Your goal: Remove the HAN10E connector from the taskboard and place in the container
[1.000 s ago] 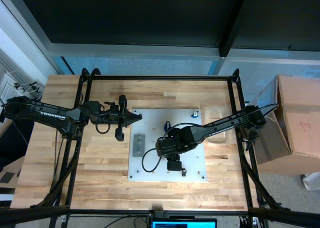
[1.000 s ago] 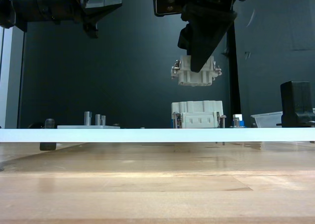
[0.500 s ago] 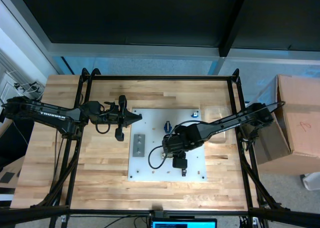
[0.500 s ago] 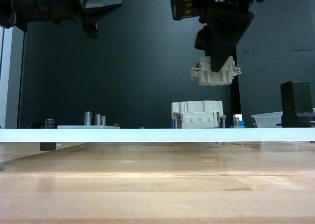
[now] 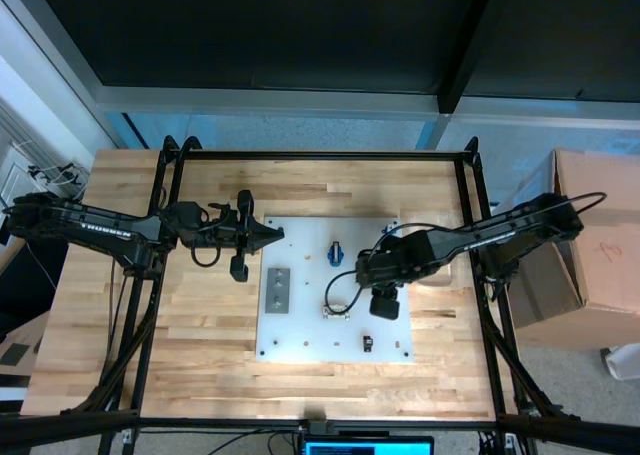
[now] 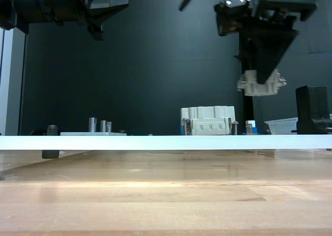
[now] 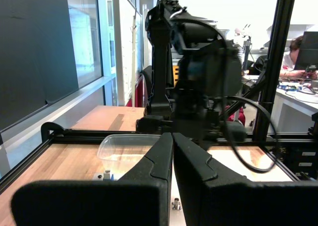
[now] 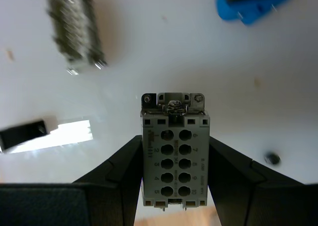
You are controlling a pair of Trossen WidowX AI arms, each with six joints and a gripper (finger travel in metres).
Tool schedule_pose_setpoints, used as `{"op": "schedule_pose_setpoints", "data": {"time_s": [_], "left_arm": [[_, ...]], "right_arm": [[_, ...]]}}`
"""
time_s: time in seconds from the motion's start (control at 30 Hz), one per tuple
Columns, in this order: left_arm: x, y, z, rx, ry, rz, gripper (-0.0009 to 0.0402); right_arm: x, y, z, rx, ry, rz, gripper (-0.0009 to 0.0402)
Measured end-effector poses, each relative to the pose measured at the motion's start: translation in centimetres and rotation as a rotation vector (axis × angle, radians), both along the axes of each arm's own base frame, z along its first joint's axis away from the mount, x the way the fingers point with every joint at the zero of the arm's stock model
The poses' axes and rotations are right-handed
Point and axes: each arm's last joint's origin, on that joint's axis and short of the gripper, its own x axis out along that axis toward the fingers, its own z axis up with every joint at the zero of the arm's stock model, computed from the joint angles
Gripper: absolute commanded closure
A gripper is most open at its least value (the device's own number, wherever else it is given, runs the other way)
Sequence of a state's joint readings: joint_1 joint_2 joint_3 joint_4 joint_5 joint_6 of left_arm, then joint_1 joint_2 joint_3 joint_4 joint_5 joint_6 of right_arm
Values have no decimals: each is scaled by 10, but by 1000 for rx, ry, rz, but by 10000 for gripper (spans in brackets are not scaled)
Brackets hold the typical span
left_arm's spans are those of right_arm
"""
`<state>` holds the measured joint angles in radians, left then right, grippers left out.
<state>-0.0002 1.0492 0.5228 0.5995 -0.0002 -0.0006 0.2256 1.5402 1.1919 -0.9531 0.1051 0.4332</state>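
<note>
Half done: the right gripper [image 6: 263, 76], upper right in the low view, clamps the HAN10E connector [image 6: 261, 84] clear above the taskboard [image 6: 155, 142], short of the container [image 6: 282, 125], while the left gripper [image 5: 270, 233] hangs pinched empty at centre-left.

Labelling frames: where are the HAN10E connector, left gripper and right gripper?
HAN10E connector [image 8: 174, 151]: right wrist view, pin face, held aloft.
right gripper [image 6: 263, 76]: low view, between fingertips clamping it, above taskboard [image 6: 129, 142].
left gripper [image 7: 172, 141]: left wrist view, shut fingertips' seam, raised at taskboard's left edge.
</note>
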Motion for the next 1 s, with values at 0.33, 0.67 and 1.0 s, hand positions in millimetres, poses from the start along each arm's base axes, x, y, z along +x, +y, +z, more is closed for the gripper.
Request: {"op": "schedule_pose_setpoints", "data": {"time_s": [0.33, 0.67, 1.0], "left_arm": [[0, 0, 0, 0, 0, 0, 393], [0, 0, 0, 0, 0, 0, 393], [0, 0, 0, 0, 0, 0, 393]], "right_arm": [[-48, -30, -5, -2, 13, -79, 384], [-85, -55, -13, -21, 41, -116, 384], [-106, -71, -17, -45, 67, -101, 384]]}}
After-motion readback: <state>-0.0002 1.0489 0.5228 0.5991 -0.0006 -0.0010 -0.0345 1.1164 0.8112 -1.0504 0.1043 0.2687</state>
